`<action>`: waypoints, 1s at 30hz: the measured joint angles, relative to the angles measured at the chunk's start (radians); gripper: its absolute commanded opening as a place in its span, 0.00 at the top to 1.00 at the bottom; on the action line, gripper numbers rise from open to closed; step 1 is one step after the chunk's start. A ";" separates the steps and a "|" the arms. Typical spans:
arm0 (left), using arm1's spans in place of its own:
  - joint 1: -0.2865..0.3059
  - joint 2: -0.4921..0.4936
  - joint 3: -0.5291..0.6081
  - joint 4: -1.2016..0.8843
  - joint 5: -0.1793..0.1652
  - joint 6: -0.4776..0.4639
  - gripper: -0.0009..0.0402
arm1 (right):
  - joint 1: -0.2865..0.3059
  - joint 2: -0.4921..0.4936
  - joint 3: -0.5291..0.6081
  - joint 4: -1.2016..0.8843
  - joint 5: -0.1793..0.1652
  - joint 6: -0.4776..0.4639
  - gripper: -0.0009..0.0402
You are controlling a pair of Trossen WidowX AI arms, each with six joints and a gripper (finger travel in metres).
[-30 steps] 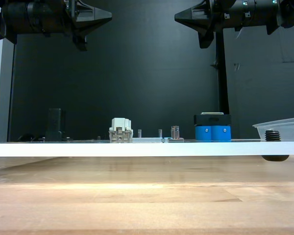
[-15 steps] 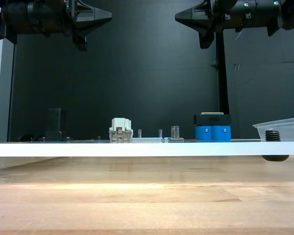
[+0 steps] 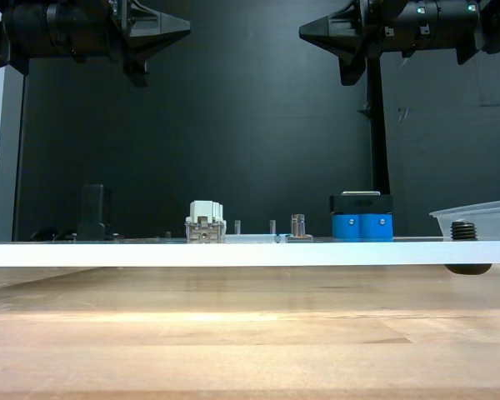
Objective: Pick the RJ45 connector and install on taskboard
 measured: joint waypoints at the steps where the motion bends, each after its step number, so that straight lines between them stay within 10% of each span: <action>1: 0.000 0.000 0.000 0.000 0.000 0.000 0.98 | 0.000 0.000 0.000 0.000 0.000 0.000 0.98; 30: 0.000 0.000 0.000 0.000 0.000 0.000 0.98 | 0.004 0.000 0.000 -0.001 0.001 0.010 0.98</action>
